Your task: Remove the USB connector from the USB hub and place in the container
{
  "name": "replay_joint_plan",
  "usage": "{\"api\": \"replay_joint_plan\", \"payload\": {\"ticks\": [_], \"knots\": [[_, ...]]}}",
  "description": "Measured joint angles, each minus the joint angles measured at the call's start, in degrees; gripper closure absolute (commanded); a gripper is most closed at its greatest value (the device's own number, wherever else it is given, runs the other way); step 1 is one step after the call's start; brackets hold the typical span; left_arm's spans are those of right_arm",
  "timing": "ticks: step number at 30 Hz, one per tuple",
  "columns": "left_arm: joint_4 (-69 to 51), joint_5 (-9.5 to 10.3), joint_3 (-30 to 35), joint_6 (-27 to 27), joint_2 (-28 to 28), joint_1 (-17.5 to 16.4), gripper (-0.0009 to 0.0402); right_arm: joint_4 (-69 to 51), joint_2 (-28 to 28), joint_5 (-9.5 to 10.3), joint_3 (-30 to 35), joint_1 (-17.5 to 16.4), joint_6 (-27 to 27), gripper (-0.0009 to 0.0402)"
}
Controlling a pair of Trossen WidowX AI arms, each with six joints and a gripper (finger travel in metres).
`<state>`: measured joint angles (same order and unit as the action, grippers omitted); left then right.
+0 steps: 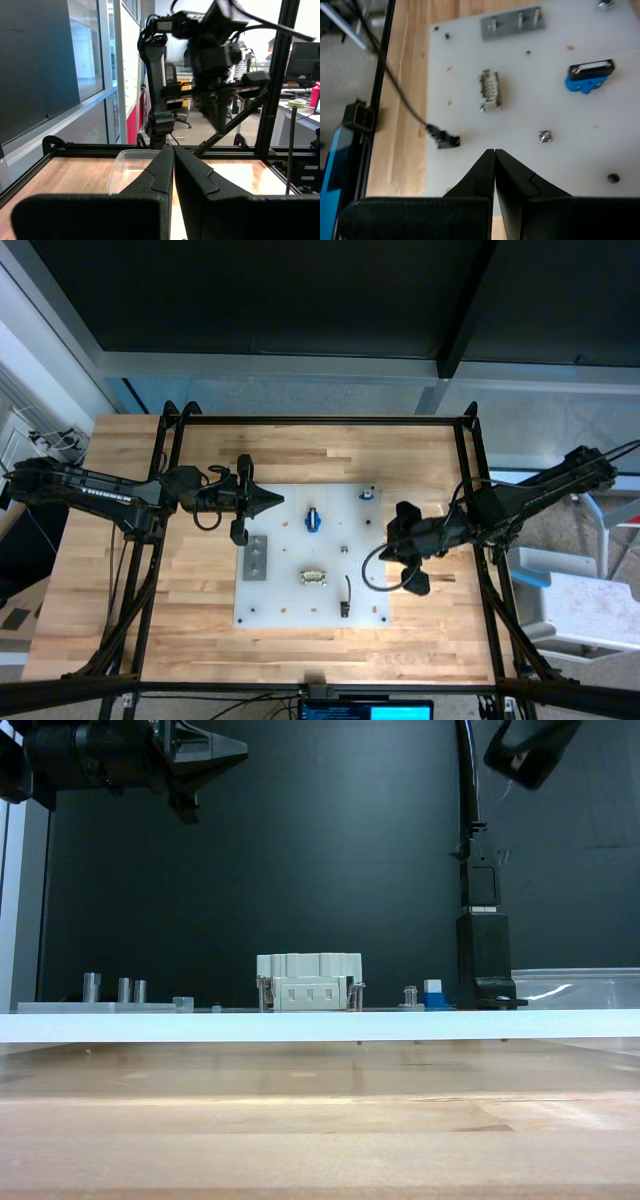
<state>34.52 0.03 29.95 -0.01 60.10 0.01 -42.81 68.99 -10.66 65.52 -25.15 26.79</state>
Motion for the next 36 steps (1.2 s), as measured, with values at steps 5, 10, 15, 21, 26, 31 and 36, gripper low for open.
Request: {"api": "replay_joint_plan", "payload": {"ticks": [5, 10, 15, 21, 26, 31, 36], "knots": [[0.0, 0.02, 0.0, 0.0, 0.0, 0.0, 0.0392, -4.1, 6.5, -0.04, 5.4, -2.5, 0.8, 0.0393], [0.0, 0.02, 0.0, 0.0, 0.0, 0.0, 0.0392, -4.6, 12.5, -0.35, 8.8, -4.2, 1.4, 0.0393], [0.0, 0.02, 0.0, 0.0, 0.0, 0.0, 0.0392, -4.6, 17.8, -0.31, 11.6, -6.0, 1.4, 0.0393], [0.0, 0.02, 0.0, 0.0, 0.0, 0.0, 0.0392, -4.6, 22.5, -1.60, 14.3, -7.5, 2.5, 0.0392], [0.0, 0.02, 0.0, 0.0, 0.0, 0.0, 0.0392, -4.5, 24.5, -4.37, 15.3, -8.2, 3.7, 0.0362], [0.0, 0.00, 0.0, 0.0, 0.0, 0.0, 0.0393, -4.4, 26.0, -6.32, 15.3, -8.7, 5.2, 0.0306], [0.0, 0.02, 0.0, 0.0, 0.0, 0.0, 0.0393, -3.1, 28.3, -6.25, 15.3, -9.4, 5.3, 0.0255]]}}
